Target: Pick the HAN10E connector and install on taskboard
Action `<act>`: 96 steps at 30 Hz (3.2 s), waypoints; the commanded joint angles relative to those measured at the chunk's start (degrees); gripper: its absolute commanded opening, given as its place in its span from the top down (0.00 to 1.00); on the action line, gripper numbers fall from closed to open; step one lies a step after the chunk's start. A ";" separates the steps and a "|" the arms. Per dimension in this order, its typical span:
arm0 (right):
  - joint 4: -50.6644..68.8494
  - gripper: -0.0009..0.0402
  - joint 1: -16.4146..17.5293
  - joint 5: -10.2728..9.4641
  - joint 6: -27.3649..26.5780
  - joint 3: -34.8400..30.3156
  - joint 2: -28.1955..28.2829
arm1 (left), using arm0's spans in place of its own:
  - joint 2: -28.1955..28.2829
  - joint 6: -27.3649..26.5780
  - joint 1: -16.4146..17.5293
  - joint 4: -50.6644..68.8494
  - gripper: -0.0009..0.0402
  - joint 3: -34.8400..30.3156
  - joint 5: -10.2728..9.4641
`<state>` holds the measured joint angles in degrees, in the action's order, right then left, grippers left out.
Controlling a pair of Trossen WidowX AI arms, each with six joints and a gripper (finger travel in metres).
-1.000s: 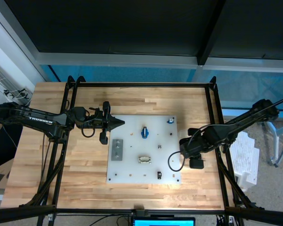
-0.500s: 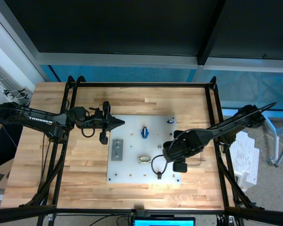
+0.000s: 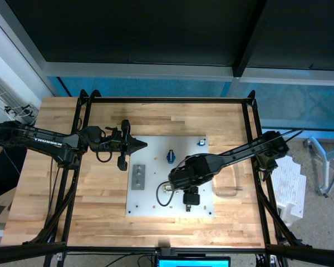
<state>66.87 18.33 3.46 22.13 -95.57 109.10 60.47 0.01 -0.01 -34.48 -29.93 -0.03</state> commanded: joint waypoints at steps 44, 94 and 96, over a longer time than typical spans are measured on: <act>0.76 0.95 -1.68 -0.07 -6.91 -16.52 15.10 | 0.02 0.00 0.00 0.00 0.98 -0.02 0.02; 0.76 0.95 -1.68 -0.50 -6.03 -16.09 16.04 | 0.02 0.00 0.00 0.00 0.98 -0.02 0.02; -0.35 0.95 -1.68 -0.50 -6.01 -15.26 16.04 | 0.02 0.00 0.00 0.00 0.98 -0.02 0.02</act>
<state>67.42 16.62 2.85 16.16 -111.35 125.25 60.49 0.01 -0.01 -34.46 -29.93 -0.03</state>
